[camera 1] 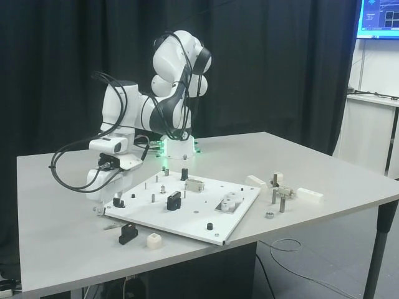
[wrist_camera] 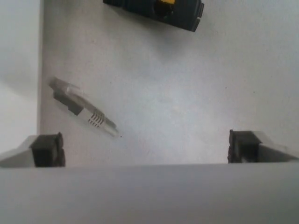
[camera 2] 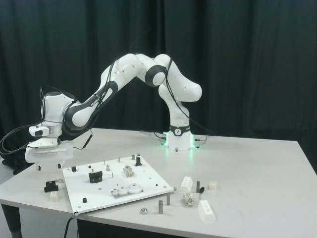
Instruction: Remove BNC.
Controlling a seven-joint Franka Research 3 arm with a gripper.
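BNC plug (wrist_camera: pixel 84 110) lies flat on the grey table (camera 1: pixel 56 249), off the white board (camera 1: pixel 206 218) and just beside its edge (its type can't be confirmed from these views). Gripper (wrist_camera: pixel 145 148) hovers above it with fingers (wrist_camera: pixel 47 150) wide apart, holding nothing, plug nearer one finger. Further right in the first room view: black block (camera 1: pixel 128 233), then white cube (camera 1: pixel 153 240), both on the table near the board's front corner.

Black curtains (camera 2: pixel 257 59) hang behind the grey table (camera 2: pixel 257 163).
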